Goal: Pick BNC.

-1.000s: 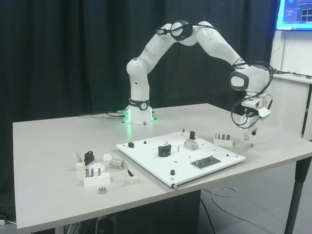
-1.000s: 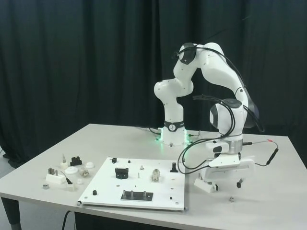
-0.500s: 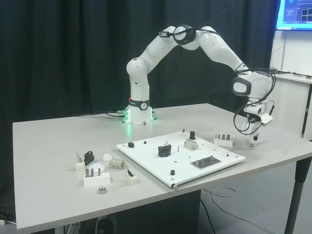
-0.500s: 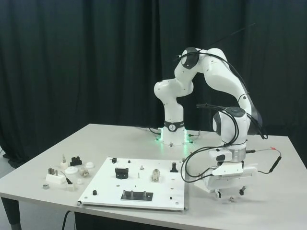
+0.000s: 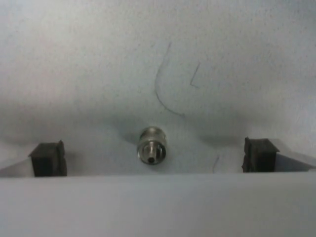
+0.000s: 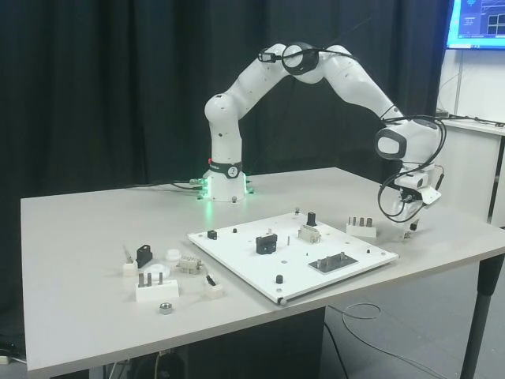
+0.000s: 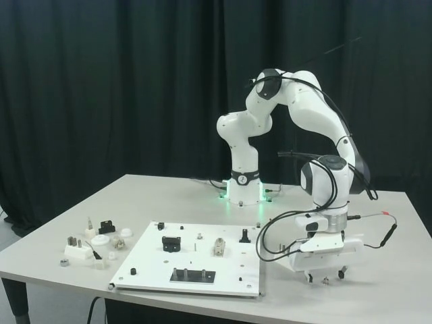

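The BNC (image 5: pixel 151 145) is a small grey metal connector lying on the grey table (image 5: pixel 98 59), to the right of the white board. In the second room view the BNC (image 7: pixel 325 279) sits between and just under the fingertips. My gripper (image 5: pixel 154 157) is open, and one black fingertip (image 5: pixel 48 159) stands on each side of the connector without touching it. The gripper (image 7: pixel 325 275) hangs low over the table near its front right part; in the first room view the gripper (image 6: pixel 410 229) hides the connector.
The white board (image 6: pixel 237 249) with several black and grey fittings lies mid-table. A white block with pins (image 6: pixel 361 227) stands close beside the gripper. Small parts (image 6: pixel 158 276) lie at the table's left. The table edge (image 6: pixel 473 253) runs just beyond the gripper.
The arm has swung outward and come down, bringing the open gripper from above the table to low around the BNC. The connector has not moved.
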{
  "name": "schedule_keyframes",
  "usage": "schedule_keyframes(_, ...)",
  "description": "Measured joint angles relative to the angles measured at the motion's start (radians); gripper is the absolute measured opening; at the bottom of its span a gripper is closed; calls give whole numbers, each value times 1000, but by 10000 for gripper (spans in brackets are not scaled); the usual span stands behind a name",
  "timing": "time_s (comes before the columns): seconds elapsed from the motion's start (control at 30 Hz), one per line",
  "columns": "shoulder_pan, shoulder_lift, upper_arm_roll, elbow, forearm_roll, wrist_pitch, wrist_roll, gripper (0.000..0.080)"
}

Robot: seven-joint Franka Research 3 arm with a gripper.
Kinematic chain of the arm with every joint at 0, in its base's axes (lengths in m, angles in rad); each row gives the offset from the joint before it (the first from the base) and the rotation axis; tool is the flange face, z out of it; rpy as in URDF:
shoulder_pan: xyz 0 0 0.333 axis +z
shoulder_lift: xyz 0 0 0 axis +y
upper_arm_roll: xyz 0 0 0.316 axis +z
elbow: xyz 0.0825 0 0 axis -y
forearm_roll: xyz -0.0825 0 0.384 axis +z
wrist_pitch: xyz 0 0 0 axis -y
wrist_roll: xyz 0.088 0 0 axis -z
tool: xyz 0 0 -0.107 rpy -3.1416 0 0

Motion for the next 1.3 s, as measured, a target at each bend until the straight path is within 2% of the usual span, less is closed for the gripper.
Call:
schedule_keyframes(0.5,-1,19,0,0,0,20,0,800)
schedule_keyframes(0.53,-1,19,0,0,0,20,0,687)
schedule_keyframes(0.8,-1,20,0,0,0,20,0,687)
schedule_keyframes(0.83,-1,20,0,0,0,20,0,340)
schedule_keyframes(1.0,-1,20,0,0,0,20,0,340)
schedule_keyframes(1.03,-1,20,0,0,0,20,0,180)
schedule_keyframes(1.3,-1,19,0,8,8,17,2,180)
